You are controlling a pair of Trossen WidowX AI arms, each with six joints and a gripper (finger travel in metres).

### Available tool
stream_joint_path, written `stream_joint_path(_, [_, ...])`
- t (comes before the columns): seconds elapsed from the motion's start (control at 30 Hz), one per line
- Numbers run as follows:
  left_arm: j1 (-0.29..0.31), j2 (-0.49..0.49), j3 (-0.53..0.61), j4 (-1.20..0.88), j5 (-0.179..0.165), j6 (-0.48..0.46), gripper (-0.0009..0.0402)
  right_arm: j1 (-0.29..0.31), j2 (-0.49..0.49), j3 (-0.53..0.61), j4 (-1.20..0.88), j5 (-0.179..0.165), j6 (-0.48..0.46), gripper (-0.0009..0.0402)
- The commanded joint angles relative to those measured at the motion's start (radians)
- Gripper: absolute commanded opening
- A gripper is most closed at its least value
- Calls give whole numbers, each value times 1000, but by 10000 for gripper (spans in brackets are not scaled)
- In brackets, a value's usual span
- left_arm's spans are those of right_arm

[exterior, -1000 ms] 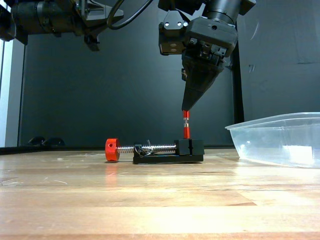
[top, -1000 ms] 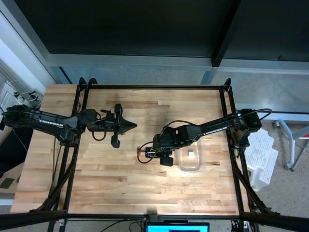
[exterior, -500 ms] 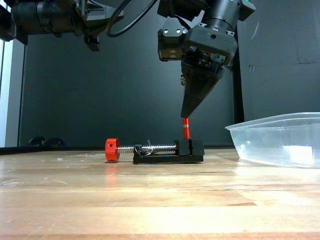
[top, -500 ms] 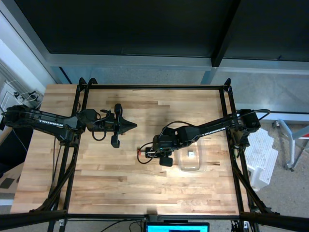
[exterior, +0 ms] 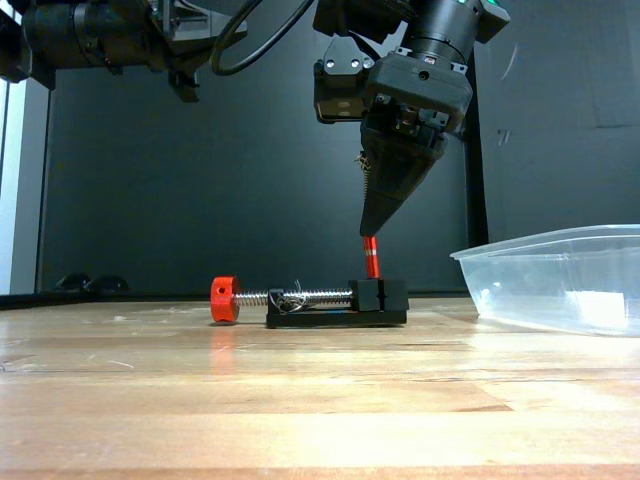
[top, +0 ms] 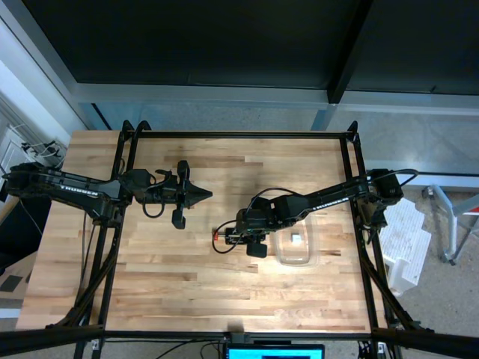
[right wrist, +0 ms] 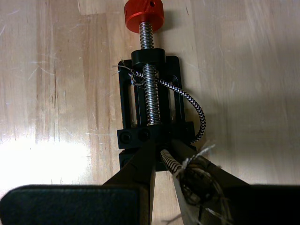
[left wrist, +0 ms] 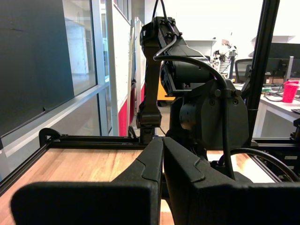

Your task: Pick the RCA connector and install on taskboard

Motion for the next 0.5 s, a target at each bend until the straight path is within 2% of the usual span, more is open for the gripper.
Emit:
stream_joint_path(0.03, [0,0,0,0,0,0,0,0,-2,-2,-3,0,1,0])
stream_joint_path(0.33, [0,0,0,0,0,0,0,0,-21,-2,-5,-1,-4,4])
stream_joint_path(0.5, [0,0,0,0,0,0,0,0,-30,-2,-5,0,-2,57])
